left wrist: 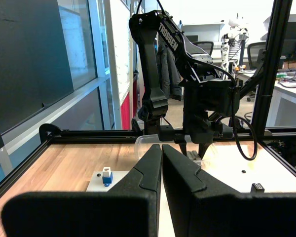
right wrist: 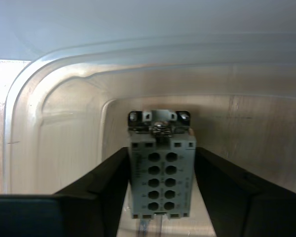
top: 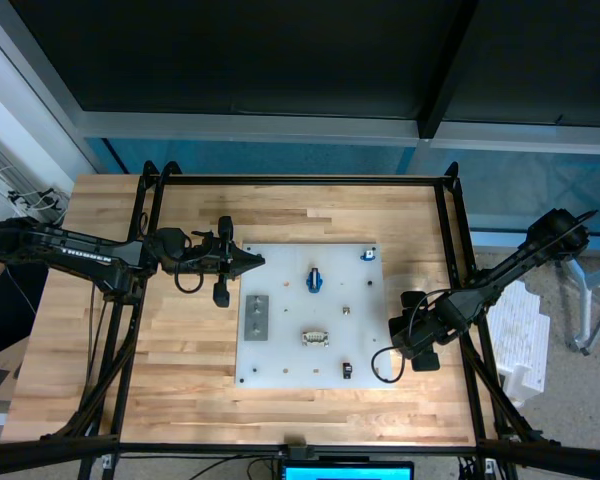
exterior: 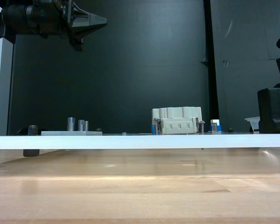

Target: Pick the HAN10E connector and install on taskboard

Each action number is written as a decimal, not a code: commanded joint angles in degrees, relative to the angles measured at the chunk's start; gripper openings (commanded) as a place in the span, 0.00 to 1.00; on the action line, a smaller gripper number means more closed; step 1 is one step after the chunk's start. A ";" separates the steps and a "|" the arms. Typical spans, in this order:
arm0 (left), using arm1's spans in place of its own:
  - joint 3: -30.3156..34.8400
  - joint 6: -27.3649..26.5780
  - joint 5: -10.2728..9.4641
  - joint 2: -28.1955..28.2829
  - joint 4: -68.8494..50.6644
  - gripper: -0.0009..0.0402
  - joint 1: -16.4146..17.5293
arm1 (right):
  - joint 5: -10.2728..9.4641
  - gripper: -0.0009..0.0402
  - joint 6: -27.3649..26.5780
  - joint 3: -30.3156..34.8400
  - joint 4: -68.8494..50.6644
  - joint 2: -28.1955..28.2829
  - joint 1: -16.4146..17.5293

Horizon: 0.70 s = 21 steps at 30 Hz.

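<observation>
Left end effector [left wrist: 161,148] raised, fingers together, right end effector [right wrist: 160,153] clamping HAN10E connector [right wrist: 161,182].

The grey-beige connector [right wrist: 160,182], ten pin holes in two rows and a metal tab at one end, lies flat in a clear tray [right wrist: 39,108] between my right gripper's [right wrist: 161,153] fingers, touching both. The white board [top: 280,375] lies flat, my closed left gripper [top: 252,261] above its left edge.

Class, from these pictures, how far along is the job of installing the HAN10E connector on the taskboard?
Done: the right hand is down in the clear tray. In hand: its fingers press both sides of the HAN10E connector, which is not yet on the taskboard. Left: lifting it, carrying it and seating it. The left hand hangs shut above the taskboard's left edge.
</observation>
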 commanded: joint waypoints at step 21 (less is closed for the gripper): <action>0.00 0.00 0.02 0.02 0.00 0.02 0.02 | -0.37 0.08 0.11 6.10 -8.28 -2.58 0.04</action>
